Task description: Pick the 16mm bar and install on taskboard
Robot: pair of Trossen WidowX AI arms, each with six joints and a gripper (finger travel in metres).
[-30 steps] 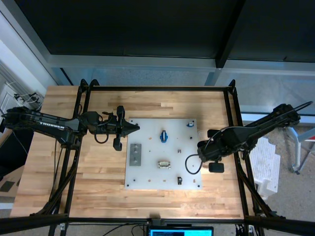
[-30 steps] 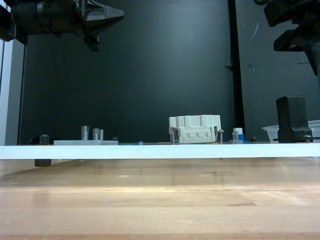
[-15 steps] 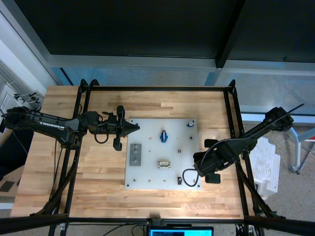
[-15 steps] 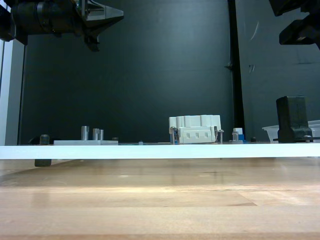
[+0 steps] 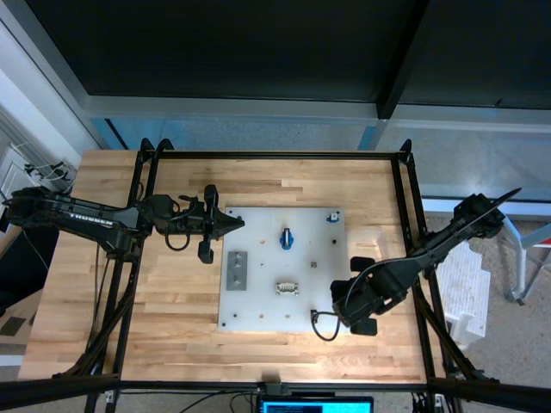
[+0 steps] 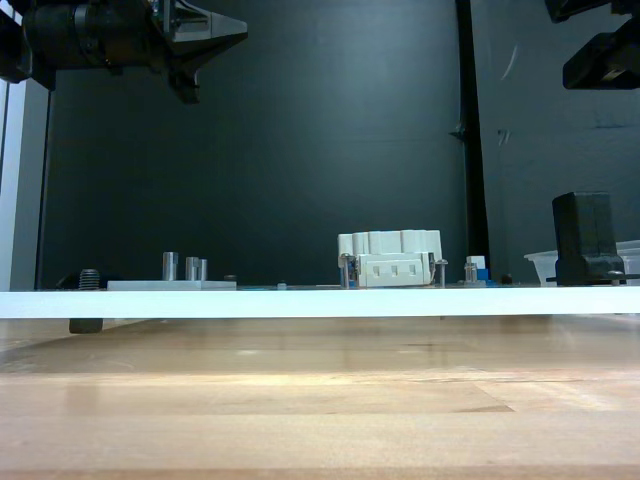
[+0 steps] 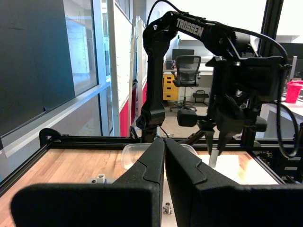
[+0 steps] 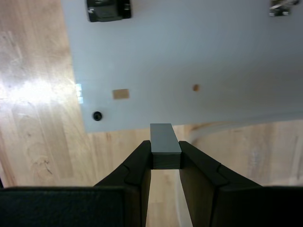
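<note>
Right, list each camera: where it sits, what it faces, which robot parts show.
High: above the near edge, looking down on the taskboard; left gripper and right gripper show.
Low: table height, near edge, looking level across the taskboard; both grippers overhead.
Left wrist: on the left arm, facing the right arm past its shut gripper.
Right wrist: facing down at the taskboard; its gripper clamps the 16mm bar.
High and low share both grippers.

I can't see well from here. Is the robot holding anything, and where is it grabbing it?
The right gripper, over the taskboard's near right corner, pinches the 16mm bar by its sides, tip poking out. The left gripper, raised by its left edge, holds nothing.
</note>
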